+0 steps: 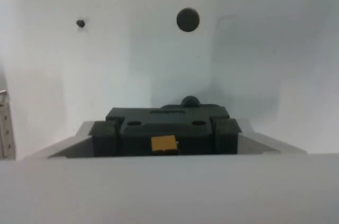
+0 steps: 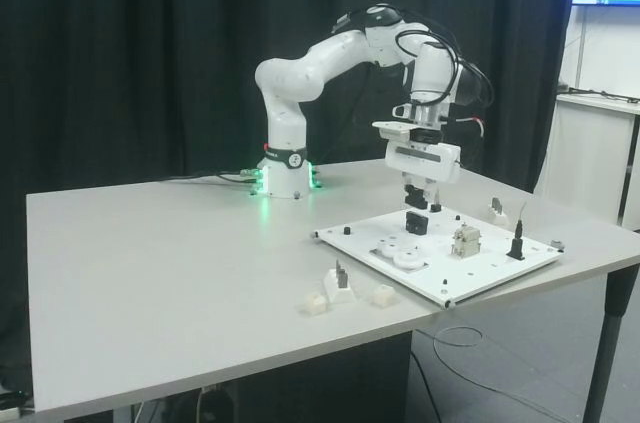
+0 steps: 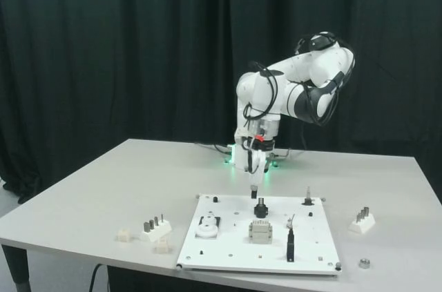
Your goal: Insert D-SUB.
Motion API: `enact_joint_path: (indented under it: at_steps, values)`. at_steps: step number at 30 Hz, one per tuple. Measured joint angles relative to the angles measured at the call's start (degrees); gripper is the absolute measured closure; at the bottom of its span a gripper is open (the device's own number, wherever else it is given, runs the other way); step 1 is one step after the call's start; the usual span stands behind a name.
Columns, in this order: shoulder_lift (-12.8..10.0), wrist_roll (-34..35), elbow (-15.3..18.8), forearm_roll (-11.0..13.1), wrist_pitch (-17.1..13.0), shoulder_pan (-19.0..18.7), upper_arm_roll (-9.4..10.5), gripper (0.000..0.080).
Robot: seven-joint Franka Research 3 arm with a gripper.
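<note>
In the wrist view a black D-SUB connector (image 1: 167, 121) with two screw holes sits between the black finger pads (image 1: 104, 138), and my gripper (image 1: 166, 139) is shut on it. It hangs above the white board (image 1: 132, 54), near a round black hole (image 1: 188, 19). From the room, the gripper (image 2: 423, 201) (image 3: 253, 193) points down over the back part of the white assembly board (image 2: 480, 278) (image 3: 228, 250). A black mount (image 2: 415, 222) (image 3: 261, 209) stands on the board just below and beside the fingers.
The board also carries white gears (image 2: 400, 255) (image 3: 207, 226), a grey block (image 3: 258, 231) and a black upright part (image 2: 517, 243) (image 3: 290, 245). Small white fixtures (image 2: 340, 288) (image 3: 153, 228) (image 3: 362, 219) and a nut (image 3: 364, 263) lie on the grey table.
</note>
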State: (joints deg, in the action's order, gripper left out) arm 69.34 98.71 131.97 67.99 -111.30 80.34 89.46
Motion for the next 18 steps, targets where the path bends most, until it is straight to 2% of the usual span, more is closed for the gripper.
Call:
enact_joint_path:
  at_steps: [18]
  values:
    - [-0.1, -0.4, 0.1, 0.1, -0.1, 0.0, 0.89, 0.0425]
